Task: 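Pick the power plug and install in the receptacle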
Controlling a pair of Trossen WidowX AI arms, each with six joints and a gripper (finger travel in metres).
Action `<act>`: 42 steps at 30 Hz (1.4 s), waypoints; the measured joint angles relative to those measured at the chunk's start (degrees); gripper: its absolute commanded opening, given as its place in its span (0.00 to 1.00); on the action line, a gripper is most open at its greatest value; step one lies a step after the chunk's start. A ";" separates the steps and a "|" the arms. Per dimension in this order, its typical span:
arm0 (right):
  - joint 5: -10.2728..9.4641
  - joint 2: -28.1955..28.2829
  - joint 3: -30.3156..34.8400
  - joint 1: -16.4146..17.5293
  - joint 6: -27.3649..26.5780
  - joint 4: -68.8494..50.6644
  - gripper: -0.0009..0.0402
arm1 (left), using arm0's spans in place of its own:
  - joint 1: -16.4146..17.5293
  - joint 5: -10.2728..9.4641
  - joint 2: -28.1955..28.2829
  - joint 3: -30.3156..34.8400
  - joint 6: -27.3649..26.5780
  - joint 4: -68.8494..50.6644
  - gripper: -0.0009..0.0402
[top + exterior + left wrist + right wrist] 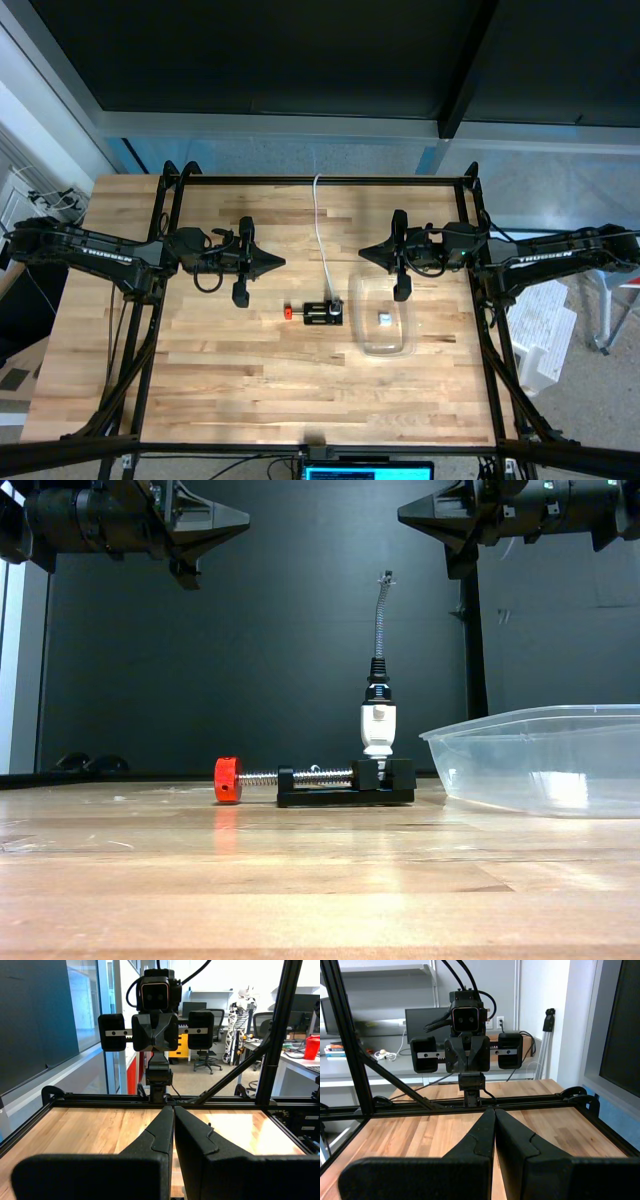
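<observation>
Left gripper (275,263) and right gripper (365,252) hover high either side of receptacle (378,727), both closed, empty. Risk: power plug unseen; blind grasp may miss.

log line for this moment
left gripper parked high, jaws shut | right gripper parked high, jaws shut | receptacle upright in vise | power plug not seen

A clear plastic tray (385,344) on the wooden table (200,380) holds a small white cube (384,318).

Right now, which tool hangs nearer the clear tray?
The right tool, shut, hangs high by the far end of the clear tray. The left tool, also shut, hangs beyond the vise, on its other side.
</observation>
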 measured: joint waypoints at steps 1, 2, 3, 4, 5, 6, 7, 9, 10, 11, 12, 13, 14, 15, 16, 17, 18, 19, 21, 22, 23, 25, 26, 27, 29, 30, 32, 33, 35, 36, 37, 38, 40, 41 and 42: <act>0.00 0.00 -0.20 0.00 0.00 0.00 0.02 | 0.00 0.00 -0.02 0.00 0.00 -0.02 0.02; 0.00 0.00 -0.33 0.02 0.00 0.02 0.02 | 0.00 0.00 -0.02 -0.02 0.00 -0.02 0.02; 0.02 0.00 -0.44 0.02 0.00 0.09 0.02 | 0.00 0.00 0.00 -0.02 0.00 -0.02 0.02; 0.02 0.00 -0.59 0.02 0.00 0.37 0.02 | 0.00 0.00 0.00 -0.02 -0.02 -0.02 0.02; 0.02 0.00 -0.66 0.00 0.02 0.37 0.02 | 0.00 0.00 -0.02 0.00 0.00 0.00 0.02; 0.02 0.00 -0.68 0.02 0.02 0.35 0.02 | 0.00 -0.02 0.00 0.00 -0.02 -0.02 0.02; 0.00 0.00 -0.68 0.02 0.02 0.35 0.02 | 0.00 0.00 0.00 0.00 -0.02 -0.02 0.02; 0.00 0.00 -0.68 0.00 0.02 0.33 0.02 | 0.00 -0.02 0.00 0.00 0.00 -0.02 0.02; -0.02 0.00 -0.68 0.02 0.02 0.31 0.02 | 0.00 -0.02 0.00 0.00 0.00 -0.02 0.02; -0.04 0.00 -0.68 0.02 0.02 0.26 0.02 | 0.00 -0.02 -0.02 0.00 -0.02 -0.02 0.02; -0.04 0.00 -0.68 0.02 0.02 0.24 0.02 | 0.00 0.00 -0.02 0.00 0.00 -0.02 0.02; -0.15 0.00 -0.68 0.02 0.02 0.22 0.02 | 0.00 -0.02 -0.02 -0.02 0.00 -0.02 0.02; -0.72 0.00 -0.68 0.02 0.02 0.24 0.02 | 0.00 0.00 -0.02 -0.02 0.00 0.00 0.02; -1.03 0.00 -0.68 0.04 0.04 0.24 0.02 | 0.00 0.00 0.00 0.00 0.00 0.00 0.02; -1.25 0.00 -0.68 0.09 0.04 0.22 0.02 | 0.00 -0.02 0.00 0.00 0.00 0.00 0.02; -1.44 0.00 -0.68 0.11 0.04 0.22 0.02 | 0.00 0.00 0.00 -0.02 0.00 -0.02 0.02; -1.44 0.02 -0.68 0.13 0.04 0.22 0.02 | 0.00 -0.02 0.00 -0.02 -0.02 -0.02 0.02; -1.44 0.02 -0.68 0.13 0.02 0.22 0.02 | 0.00 0.00 0.00 -0.02 0.00 0.00 0.02; -1.44 0.02 -0.68 0.13 -0.02 0.22 0.02 | 0.00 -0.02 0.00 0.00 -0.02 0.00 0.02; -1.44 0.02 -0.68 0.13 -0.02 0.22 0.02 | 0.00 0.00 0.00 0.00 -0.02 -0.02 0.02; -1.44 0.02 -0.68 0.13 0.00 0.22 0.02 | 0.00 0.00 0.00 0.00 0.00 -0.02 0.02; -1.44 0.02 -0.68 0.15 0.00 0.22 0.02 | 0.00 -0.02 0.00 0.00 -0.02 0.00 0.02; -1.44 0.02 -0.68 0.15 0.00 0.22 0.02 | 0.00 -0.02 0.00 -0.02 0.00 0.00 0.02; -1.44 0.02 -0.68 0.15 0.00 0.22 0.02 | 0.00 -0.02 0.00 0.00 -0.02 -0.02 0.02; -1.44 0.02 -0.68 0.15 -0.04 0.22 0.02 | 0.00 -0.02 0.00 0.00 0.00 -0.02 0.02; -1.44 0.02 -0.68 0.15 -0.04 0.22 0.02 | 0.00 0.00 0.00 -0.02 -0.02 0.00 0.02; -1.44 0.04 -0.68 0.15 -0.04 0.22 0.02 | 0.00 0.00 0.00 0.00 0.00 -0.02 0.02; -1.44 0.04 -0.68 0.15 -0.04 0.22 0.02 | 0.00 -0.02 0.00 0.00 0.00 -0.02 0.02; -1.42 0.07 -0.68 0.15 -0.07 0.20 0.02 | 0.00 0.00 0.00 -0.02 0.00 -0.02 0.02; -1.44 0.07 -0.68 0.15 -0.07 0.20 0.02 | 0.00 -0.02 0.00 -0.02 0.00 -0.02 0.02; -1.42 0.07 -0.68 0.15 -0.09 0.20 0.02 | 0.00 0.00 -0.02 0.00 -0.02 -0.02 0.02; -1.42 0.04 -0.68 0.15 -0.09 0.15 0.02 | 0.00 -0.02 0.00 -0.02 0.00 -0.02 0.02; -1.42 0.07 -0.68 0.15 -0.09 0.11 0.02 | 0.00 -0.02 0.00 0.00 0.00 -0.02 0.02; -1.42 0.07 -0.68 0.15 -0.11 0.11 0.02 | 0.00 0.00 -0.02 0.00 0.00 -0.02 0.02; -1.42 0.07 -0.68 0.15 -0.11 0.11 0.02 | 0.00 -0.02 0.00 0.00 -0.02 -0.02 0.02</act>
